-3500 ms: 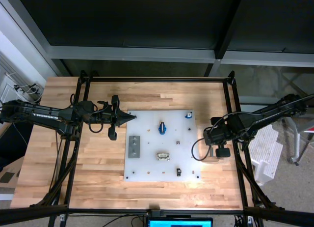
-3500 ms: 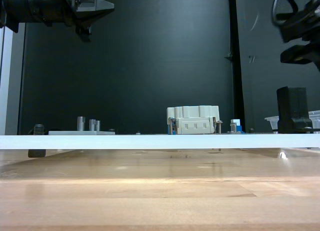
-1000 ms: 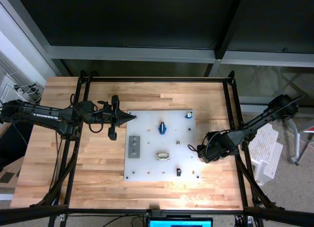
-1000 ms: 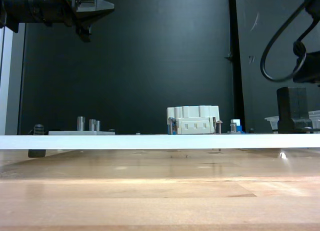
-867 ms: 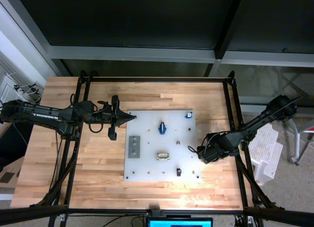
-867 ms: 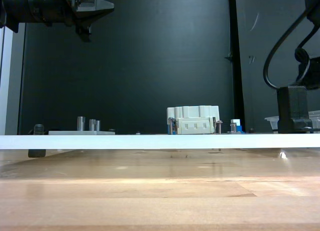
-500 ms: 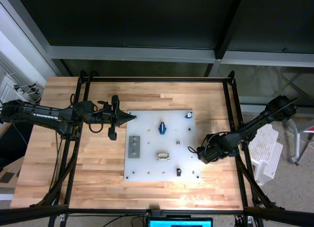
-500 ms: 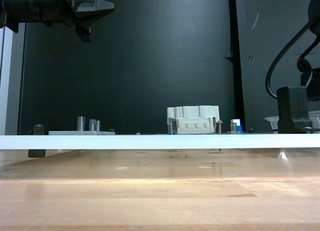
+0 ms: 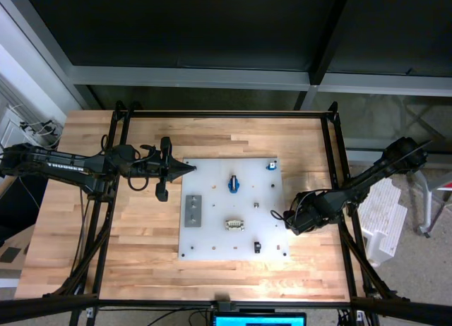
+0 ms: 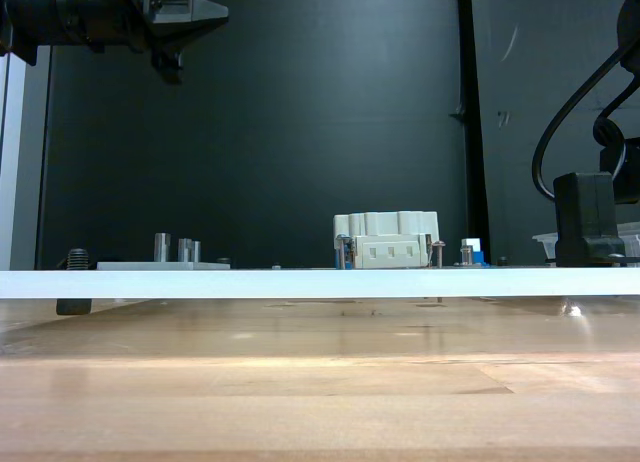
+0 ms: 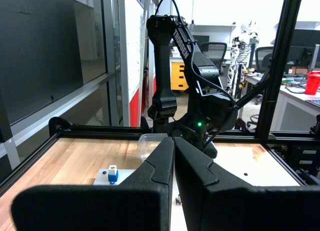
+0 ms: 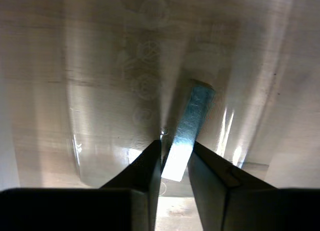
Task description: Pick the 16mm bar and install on taskboard
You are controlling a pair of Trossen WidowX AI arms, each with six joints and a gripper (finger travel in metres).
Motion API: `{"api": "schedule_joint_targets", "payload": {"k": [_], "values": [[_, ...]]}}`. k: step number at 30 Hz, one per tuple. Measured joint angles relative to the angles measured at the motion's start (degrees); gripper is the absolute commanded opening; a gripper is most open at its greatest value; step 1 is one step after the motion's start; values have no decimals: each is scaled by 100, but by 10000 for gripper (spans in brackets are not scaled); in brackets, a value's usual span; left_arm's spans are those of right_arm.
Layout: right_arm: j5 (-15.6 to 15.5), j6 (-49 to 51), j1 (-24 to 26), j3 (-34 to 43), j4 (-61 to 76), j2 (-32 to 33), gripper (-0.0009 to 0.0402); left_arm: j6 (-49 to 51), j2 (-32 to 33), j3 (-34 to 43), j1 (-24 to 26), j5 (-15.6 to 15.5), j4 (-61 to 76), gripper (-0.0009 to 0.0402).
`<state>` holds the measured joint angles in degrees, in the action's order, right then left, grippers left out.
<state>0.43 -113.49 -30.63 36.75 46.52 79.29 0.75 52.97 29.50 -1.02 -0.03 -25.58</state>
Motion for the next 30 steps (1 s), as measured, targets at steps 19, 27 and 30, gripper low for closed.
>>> {"api": "schedule_joint_targets", "payload": {"k": [19,27,30], "values": [[-4,1054,2,723,1003,-332,4,2,0,0,0,0,0,0],[-2,2524,13,1510,1917,-625,4,2,0,0,0,0,-2,0],[-2,3536,17,1786,2194,-669,4,2,-2,0,0,0,0,0]]}}
